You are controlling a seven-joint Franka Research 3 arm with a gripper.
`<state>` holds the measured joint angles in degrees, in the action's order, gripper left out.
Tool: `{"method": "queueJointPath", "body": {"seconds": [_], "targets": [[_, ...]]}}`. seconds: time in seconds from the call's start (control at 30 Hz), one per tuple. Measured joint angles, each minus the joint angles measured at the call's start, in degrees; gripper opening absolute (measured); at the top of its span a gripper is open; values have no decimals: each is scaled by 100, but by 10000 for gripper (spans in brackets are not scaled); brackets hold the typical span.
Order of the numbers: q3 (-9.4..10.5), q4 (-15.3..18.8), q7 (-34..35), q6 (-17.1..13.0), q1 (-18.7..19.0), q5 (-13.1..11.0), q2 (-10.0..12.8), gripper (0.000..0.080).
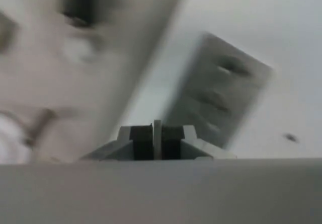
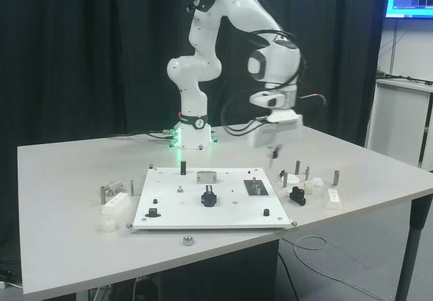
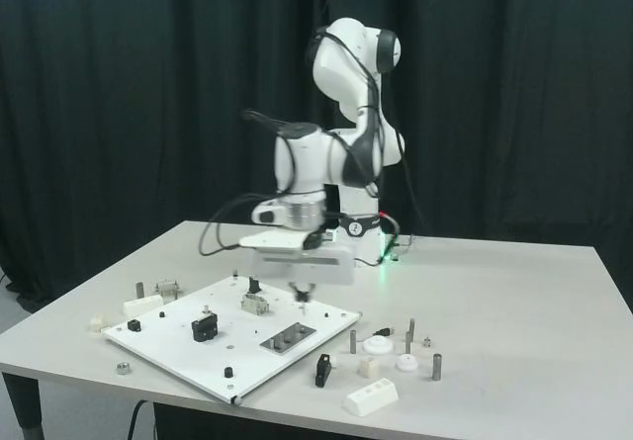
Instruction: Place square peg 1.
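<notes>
White board, grey table

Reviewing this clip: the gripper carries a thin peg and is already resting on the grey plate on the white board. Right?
Not quite. The gripper does carry a thin peg, but it hangs in the air above the white board, clear of the grey plate. The first room view shows the gap.

gripper: fingers closed on a thin grey peg | below: grey plate with holes, blurred | beside it: white board edge | grey table
</notes>
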<state>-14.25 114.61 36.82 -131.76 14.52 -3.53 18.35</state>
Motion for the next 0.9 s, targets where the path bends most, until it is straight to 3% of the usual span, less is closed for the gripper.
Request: {"method": "queueJointPath", "body": {"seconds": [0.13, 0.37, 0.57, 0.9], "targets": [[133, -58, 437, -219, 204, 6, 50, 32], [156, -325, 987, -401, 580, 98, 223, 32], [159, -681, 1413, -401, 756, 257, 524, 32], [215, -1216, 1657, -386, 821, 253, 1137, 32]]}}
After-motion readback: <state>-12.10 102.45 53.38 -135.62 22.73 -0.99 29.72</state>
